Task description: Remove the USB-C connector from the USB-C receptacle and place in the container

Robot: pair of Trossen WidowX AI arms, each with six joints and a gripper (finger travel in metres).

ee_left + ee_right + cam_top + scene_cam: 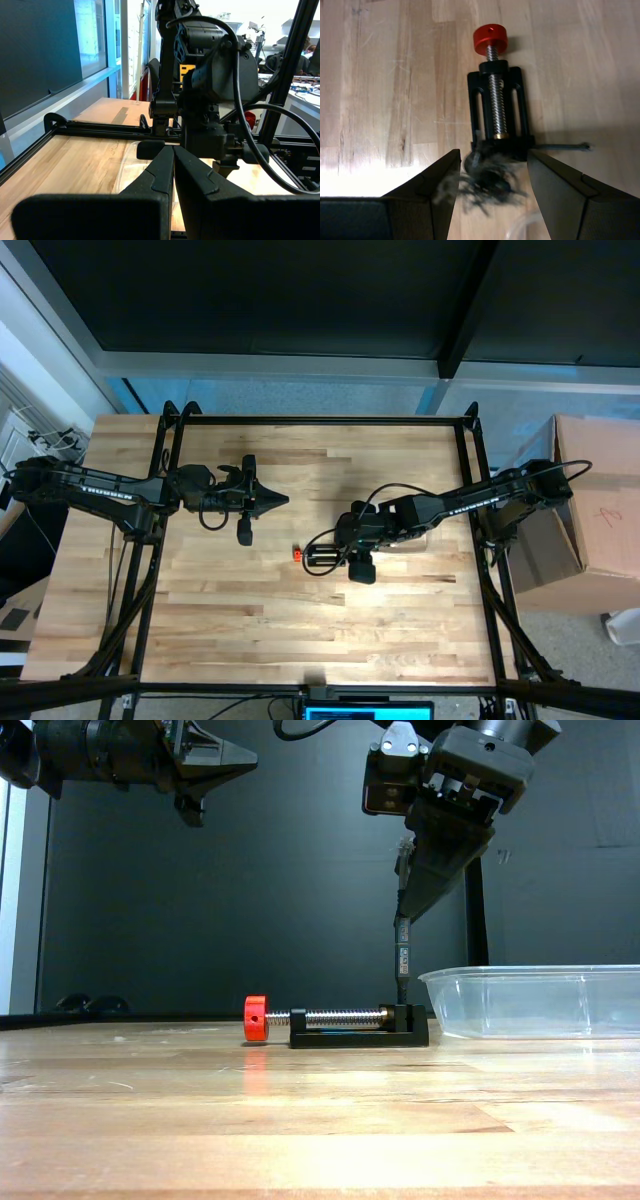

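Two grippers hovering: left gripper [173,150] clenched, aloft; right gripper [493,152] spread, straddling black USB-C connector [402,960] standing upright at red-knobbed clamp [350,1038], beside clear plastic container [540,1005]

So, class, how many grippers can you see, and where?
2: left gripper, shut, hangs high left of the clamp; right gripper, open, stands over the USB-C connector, upright in the clamp. None hidden.

High view looks down on the table [250,590], low view skims it; both, and the close view along the right claw [491,156], share the clamp [318,560].
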